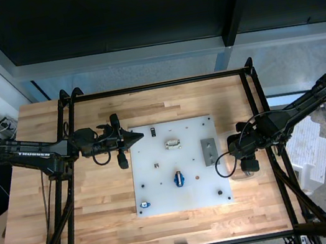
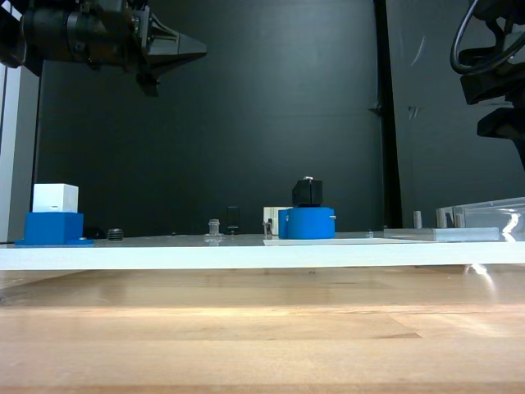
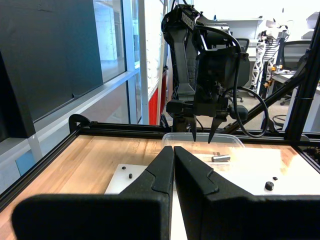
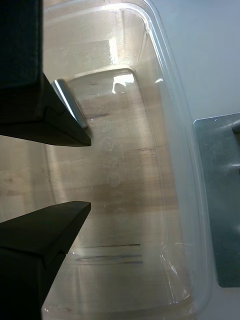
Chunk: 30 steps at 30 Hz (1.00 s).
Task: Remove the 16mm cylinder and place in the container
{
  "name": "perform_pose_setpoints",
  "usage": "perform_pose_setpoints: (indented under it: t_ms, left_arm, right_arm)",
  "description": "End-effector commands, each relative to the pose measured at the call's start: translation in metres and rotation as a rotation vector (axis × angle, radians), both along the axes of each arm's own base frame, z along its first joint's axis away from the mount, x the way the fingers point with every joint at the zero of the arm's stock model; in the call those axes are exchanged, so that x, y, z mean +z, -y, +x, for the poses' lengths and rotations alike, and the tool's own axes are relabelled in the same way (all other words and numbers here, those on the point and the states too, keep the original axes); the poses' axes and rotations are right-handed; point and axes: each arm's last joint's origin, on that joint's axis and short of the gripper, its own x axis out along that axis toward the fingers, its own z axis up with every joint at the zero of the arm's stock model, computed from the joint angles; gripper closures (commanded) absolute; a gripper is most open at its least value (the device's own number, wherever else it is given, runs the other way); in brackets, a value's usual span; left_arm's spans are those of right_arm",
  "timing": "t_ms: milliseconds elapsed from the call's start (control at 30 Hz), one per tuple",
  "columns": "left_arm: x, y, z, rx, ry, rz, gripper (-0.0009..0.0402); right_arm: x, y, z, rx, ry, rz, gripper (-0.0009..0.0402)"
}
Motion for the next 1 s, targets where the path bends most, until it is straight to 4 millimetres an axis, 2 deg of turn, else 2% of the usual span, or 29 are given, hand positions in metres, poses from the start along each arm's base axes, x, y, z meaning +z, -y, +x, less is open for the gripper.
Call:
perform_pose_setpoints:
  t_ms: [33, 267, 367, 633, 733, 1000]
  left_arm:
    - [0.0, 0.0, 0.0, 0.0, 0.001, 0.0, 0.0393]
    - [0.0, 0.0, 0.0, 0.0, 0.001, 0.0, 0.0393]
    - [0.0, 0.0, 0.0, 0.0, 0.001, 0.0, 0.0393]
    - [0.0, 0.0, 0.0, 0.0, 0.001, 0.0, 0.0393]
    - [0.0, 0.0, 0.0, 0.0, 0.001, 0.0, 0.0393]
    - [0.0, 0.0, 0.0, 0.0, 0.001, 0.0, 0.0393]
  right_arm:
    - [0.0, 0.0, 0.0, 0.0, 0.002, 0.001, 0.0241]
    - [0.0, 0.0, 0.001, 0.0, 0.007, 0.003, 0.0251]
    - [0.002, -0.001, 0.002, 0.001, 0.015, 0.008, 0.0268]
    - [0.025, 0.0, 0.015, 0.04, 0.135, 0.022, 0.0399]
    - [0.029, 0.003, 0.025, 0.045, 0.202, 0.028, 0.0383]
    - [0.031, 0.009, 0.057, 0.096, 0.406, 0.02, 0.0394]
